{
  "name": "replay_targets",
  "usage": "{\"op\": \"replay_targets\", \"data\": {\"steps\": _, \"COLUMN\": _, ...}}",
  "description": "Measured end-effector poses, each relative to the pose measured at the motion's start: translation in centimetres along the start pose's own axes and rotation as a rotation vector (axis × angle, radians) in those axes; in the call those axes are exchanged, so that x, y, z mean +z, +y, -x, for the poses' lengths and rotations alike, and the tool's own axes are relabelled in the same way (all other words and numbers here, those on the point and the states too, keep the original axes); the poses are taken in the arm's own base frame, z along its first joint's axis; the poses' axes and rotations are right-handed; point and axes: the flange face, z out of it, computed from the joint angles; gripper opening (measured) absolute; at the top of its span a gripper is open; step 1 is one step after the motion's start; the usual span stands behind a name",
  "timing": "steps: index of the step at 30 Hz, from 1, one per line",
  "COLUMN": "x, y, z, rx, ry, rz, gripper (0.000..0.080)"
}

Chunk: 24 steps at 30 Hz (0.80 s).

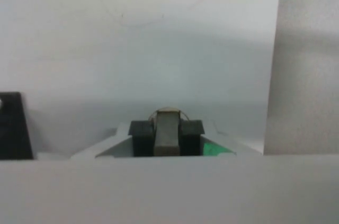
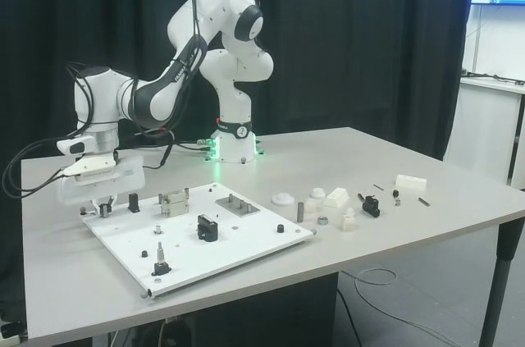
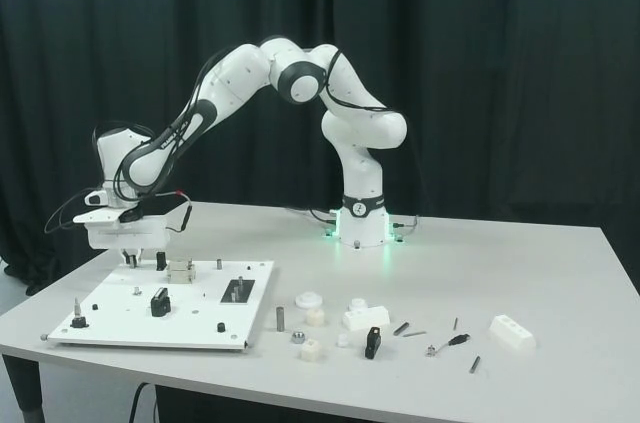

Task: Remove square peg 4.

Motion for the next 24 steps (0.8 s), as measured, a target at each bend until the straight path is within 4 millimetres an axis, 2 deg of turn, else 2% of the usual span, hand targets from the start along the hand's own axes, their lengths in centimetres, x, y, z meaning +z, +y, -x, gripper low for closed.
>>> {"op": "replay_targets", "data": {"steps": 9, "x": -1.0, "y": 0.1, "z": 0.3, "rx": 0.007, "ry": 0.01, "rz": -0.001, "gripper": 0.0097}}
{"op": "replay_targets", "data": {"steps": 24, "x": -4.5, "y": -0.4, "z": 0.8, "rx": 0.014, "ry": 0.026, "rz": 0.026, "gripper": 0.0097}}
